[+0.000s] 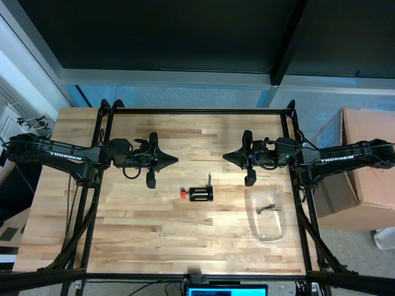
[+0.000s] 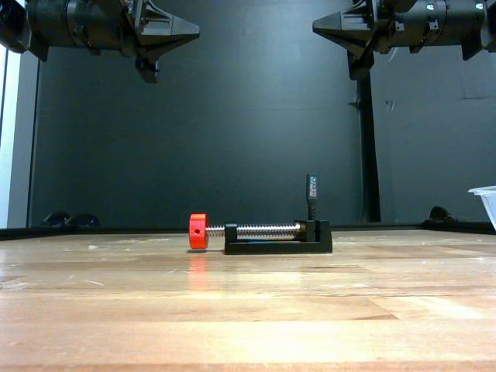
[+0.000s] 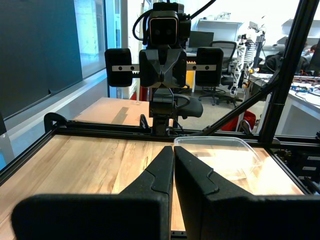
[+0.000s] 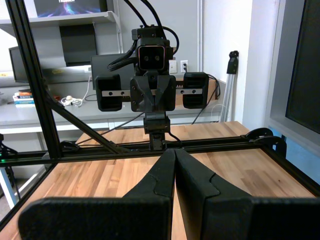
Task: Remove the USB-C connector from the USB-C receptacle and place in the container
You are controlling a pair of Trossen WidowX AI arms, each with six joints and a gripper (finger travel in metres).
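**Q:** Where are the two grippers?

**A:** The left gripper (image 1: 175, 160) hangs high above the left half of the table (image 1: 123, 228), pointing right. Its fingers (image 3: 162, 167) are pressed together with nothing between them. The right gripper (image 1: 226, 155) hangs at about the same height over the right half, pointing left. Its fingers (image 4: 164, 170) are likewise together and hold nothing. The two tips face each other, well apart.

**Q:** Where is the USB-C connector?

**A:** A small dark piece, taken to be the USB-C connector (image 1: 266, 209), lies free on the floor of the clear container (image 1: 278, 233). The container sits on the table to the right, nearer than the right gripper. The piece is clear of its seat and touches neither gripper.

**Q:** What is at the centre of the table?

**A:** A black clamp (image 2: 277, 245) rests flat there. Its screw ends in a red knob (image 2: 198, 231) on the left. A thin dark upright piece (image 2: 311, 190) stands at the clamp's right end. Both grippers are well above it.
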